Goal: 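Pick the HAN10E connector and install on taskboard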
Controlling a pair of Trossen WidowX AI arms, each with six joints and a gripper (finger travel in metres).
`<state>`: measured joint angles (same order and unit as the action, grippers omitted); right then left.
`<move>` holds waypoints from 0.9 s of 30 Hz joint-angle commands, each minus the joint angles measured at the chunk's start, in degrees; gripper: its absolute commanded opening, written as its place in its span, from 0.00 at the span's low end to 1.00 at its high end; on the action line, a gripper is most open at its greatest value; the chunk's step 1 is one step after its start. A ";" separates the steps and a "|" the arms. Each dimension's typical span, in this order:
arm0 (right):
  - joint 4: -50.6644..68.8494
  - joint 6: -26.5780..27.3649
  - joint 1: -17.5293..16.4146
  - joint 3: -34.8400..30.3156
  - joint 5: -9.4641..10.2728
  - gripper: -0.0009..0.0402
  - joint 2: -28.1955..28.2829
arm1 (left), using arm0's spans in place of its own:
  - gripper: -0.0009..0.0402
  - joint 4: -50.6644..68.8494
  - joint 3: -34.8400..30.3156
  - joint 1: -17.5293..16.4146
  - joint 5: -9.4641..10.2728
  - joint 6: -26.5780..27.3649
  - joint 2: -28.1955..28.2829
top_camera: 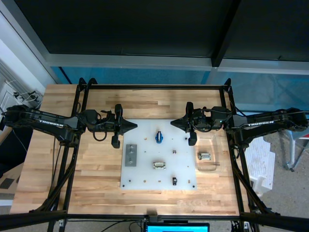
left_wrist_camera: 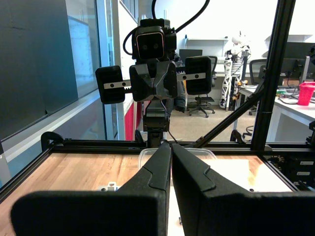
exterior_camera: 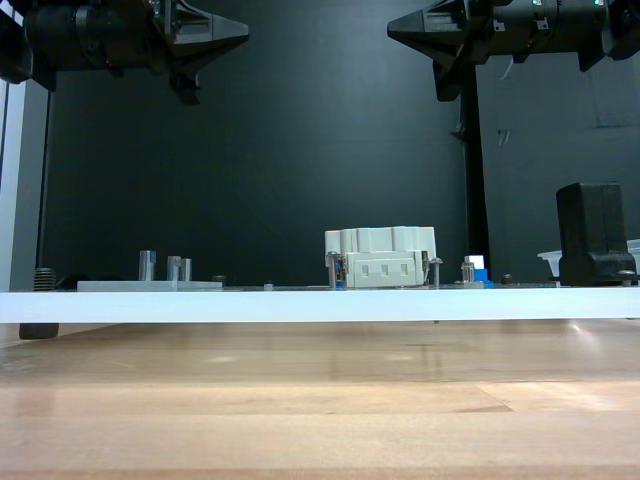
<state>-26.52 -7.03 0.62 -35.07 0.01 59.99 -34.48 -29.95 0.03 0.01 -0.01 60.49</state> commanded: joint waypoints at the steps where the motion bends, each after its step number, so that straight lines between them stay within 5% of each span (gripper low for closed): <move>1: 0.00 -0.04 -0.02 0.00 0.00 0.02 0.00 | 0.02 -0.02 0.00 -0.04 0.00 0.00 0.00; 27: 5.51 -1.20 0.00 -0.22 0.07 0.02 -2.36 | 0.02 -0.02 0.00 -0.02 0.00 0.00 0.00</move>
<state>-23.46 -8.29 0.62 -35.07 0.05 58.41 -34.50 -29.93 0.01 0.01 -0.01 60.49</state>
